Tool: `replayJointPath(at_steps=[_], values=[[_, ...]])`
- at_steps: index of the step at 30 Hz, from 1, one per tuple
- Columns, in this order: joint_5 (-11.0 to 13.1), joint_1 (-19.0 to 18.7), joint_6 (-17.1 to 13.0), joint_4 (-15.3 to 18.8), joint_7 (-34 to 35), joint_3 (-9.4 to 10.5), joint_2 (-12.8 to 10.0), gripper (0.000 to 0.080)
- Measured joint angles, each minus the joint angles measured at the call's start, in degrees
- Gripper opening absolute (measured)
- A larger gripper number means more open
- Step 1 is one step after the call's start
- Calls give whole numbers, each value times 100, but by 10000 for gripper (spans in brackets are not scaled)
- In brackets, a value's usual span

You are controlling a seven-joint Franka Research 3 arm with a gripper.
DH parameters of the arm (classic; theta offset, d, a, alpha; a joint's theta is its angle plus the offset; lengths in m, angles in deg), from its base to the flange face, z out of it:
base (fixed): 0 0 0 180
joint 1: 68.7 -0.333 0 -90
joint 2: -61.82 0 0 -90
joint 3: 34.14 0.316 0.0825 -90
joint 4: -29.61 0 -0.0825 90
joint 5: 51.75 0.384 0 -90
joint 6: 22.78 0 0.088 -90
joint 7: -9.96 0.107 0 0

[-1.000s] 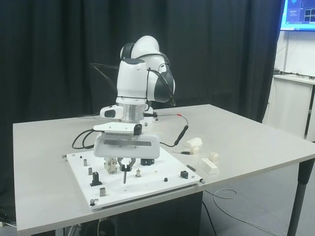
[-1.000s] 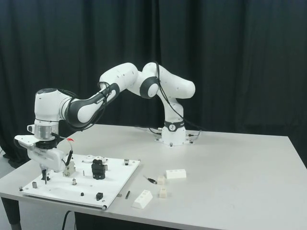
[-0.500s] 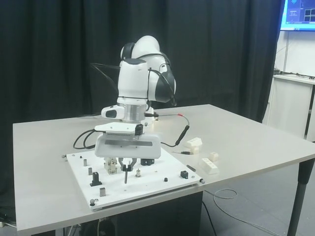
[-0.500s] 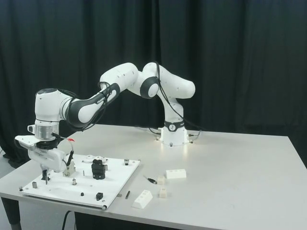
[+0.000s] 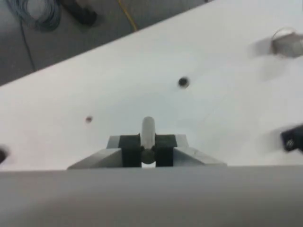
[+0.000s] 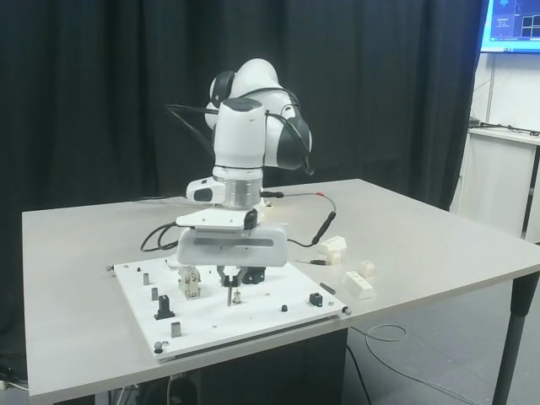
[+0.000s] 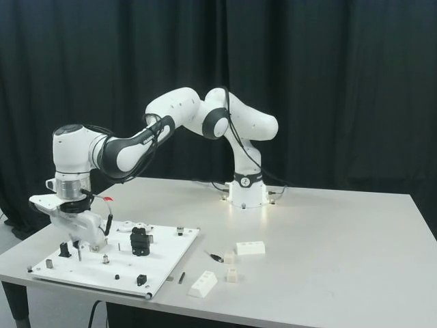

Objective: Place round peg 2.

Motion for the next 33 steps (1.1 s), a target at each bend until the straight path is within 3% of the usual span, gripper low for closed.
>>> replayJointPath(at_steps=[9,22,33], values=[[1,-215,516,0,219,-122,120,57],[-52,-620,1112,0,235,-701,247,57],[-276,-655,1409,0,235,-715,330,57]])
